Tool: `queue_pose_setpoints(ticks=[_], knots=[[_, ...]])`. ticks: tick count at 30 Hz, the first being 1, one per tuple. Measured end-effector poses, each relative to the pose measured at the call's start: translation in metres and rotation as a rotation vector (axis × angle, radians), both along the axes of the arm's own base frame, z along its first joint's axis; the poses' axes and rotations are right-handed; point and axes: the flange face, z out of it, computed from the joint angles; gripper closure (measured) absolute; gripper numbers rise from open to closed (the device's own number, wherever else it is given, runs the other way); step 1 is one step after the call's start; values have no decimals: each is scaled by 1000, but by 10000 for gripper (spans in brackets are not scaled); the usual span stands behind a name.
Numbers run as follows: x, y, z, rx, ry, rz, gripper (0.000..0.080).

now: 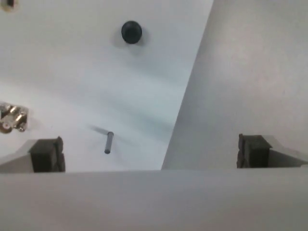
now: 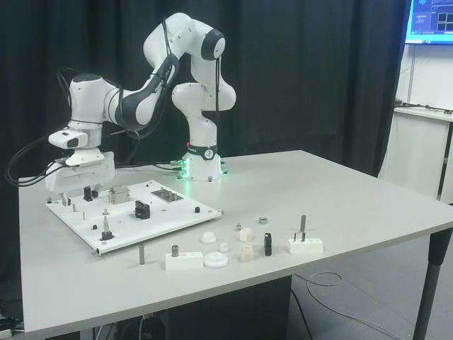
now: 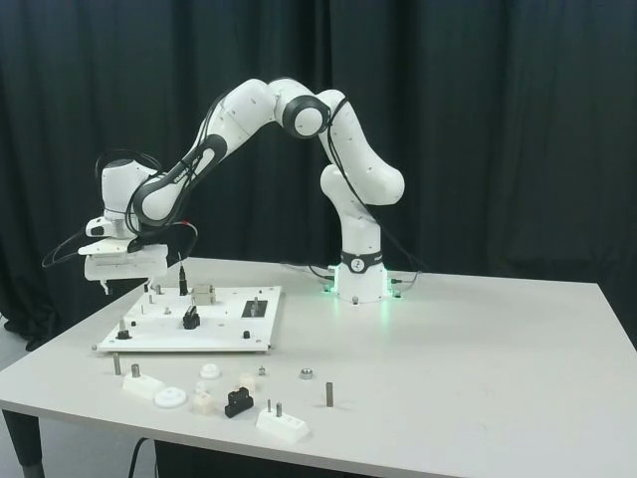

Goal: Pick square peg 2.

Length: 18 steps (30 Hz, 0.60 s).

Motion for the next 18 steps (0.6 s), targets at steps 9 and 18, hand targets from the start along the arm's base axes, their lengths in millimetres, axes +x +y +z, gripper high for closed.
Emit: queue_pose_setpoints(ticks=[9, 18], knots=[[16, 7, 9, 20, 2, 23, 3], [40, 26, 22, 53, -9, 42, 3]])
